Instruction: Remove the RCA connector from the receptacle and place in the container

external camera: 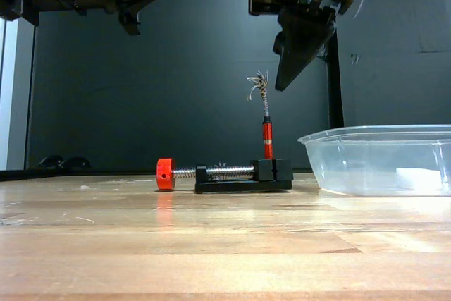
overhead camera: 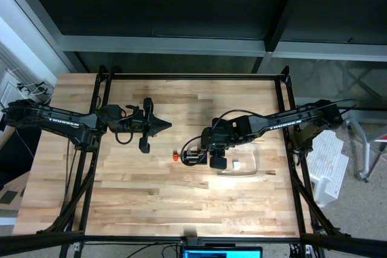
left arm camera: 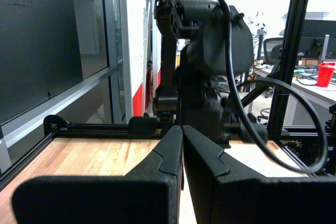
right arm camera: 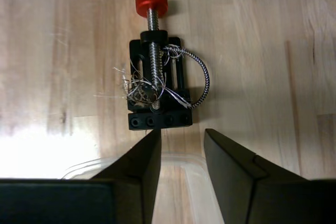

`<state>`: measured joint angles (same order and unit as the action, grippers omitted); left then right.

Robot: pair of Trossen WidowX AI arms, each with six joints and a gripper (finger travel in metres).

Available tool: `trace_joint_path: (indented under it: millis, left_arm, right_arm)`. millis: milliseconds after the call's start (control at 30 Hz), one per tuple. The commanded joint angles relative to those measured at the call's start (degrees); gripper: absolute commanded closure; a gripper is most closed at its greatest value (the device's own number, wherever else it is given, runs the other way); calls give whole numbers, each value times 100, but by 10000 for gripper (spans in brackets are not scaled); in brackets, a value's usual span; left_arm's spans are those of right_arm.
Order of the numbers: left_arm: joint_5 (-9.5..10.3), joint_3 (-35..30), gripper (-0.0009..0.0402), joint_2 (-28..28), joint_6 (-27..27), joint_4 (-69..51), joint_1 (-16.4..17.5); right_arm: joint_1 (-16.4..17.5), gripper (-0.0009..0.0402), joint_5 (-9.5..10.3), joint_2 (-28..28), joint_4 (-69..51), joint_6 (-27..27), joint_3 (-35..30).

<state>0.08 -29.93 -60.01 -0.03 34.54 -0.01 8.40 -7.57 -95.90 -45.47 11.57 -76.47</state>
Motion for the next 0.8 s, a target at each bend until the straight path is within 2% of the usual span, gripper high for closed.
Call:
trace_joint_path:
  millis: [33, 333, 800]
  left_arm:
    - [-2, -2, 393, 0, 0, 0, 0]
    - [-2, -2, 393, 0, 2, 0, 0]
    - [-2, -2, 393, 0, 0, 0, 2]
  right_arm:
    - [68, 248, -48, -184, 59, 20, 4]
    - [166, 214, -146, -599, 396, 127, 4]
    - [214, 212, -129, -966, 704, 79, 24]
